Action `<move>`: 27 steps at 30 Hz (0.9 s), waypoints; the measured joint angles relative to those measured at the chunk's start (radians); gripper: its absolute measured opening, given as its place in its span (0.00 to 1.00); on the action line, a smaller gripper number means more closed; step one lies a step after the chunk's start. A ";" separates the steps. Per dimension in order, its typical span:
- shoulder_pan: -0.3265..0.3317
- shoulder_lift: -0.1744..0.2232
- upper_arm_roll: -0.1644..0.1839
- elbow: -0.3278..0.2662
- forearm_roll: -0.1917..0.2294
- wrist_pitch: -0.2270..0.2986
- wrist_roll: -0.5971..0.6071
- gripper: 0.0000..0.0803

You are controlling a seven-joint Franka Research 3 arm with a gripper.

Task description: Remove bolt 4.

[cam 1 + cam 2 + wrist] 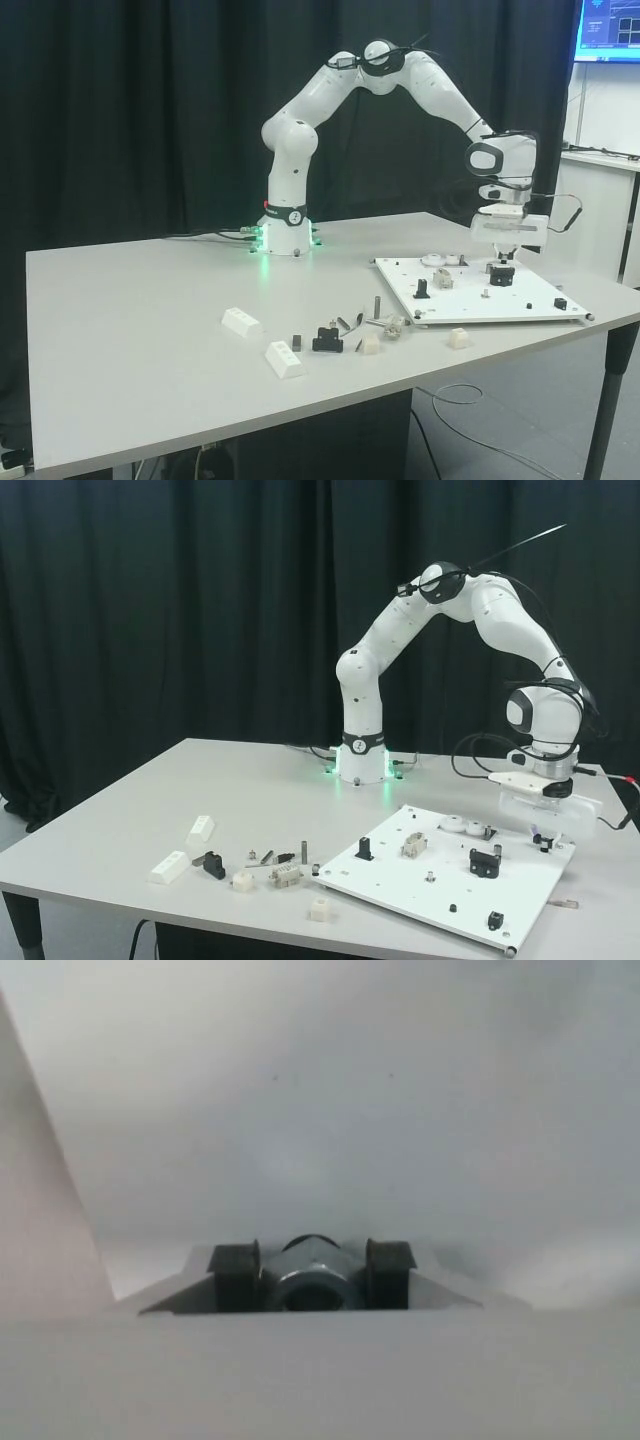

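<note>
Between gripper (312, 1282) fingertips, grey hex-headed bolt (312, 1278).

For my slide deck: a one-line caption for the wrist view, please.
Wrist view: gripper jaws closed on a grey bolt above the white board.

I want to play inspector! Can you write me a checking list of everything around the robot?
Surface: grey table, white board on it.
Job's things: bolt sits between the end effector fingers, above the board.
Clutter: small white blocks and black parts lie loose beside the board.
Grippers: end effector shut on the bolt.
Cables: one cable hangs under the table.
Surroundings: black curtain, a screen.
</note>
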 joint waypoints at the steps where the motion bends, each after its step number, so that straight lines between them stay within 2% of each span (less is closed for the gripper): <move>1: 0.000 0.000 0.000 0.000 0.000 0.000 -0.021 0.28; 27: -0.005 0.001 0.001 0.002 0.036 -0.001 -0.696 0.28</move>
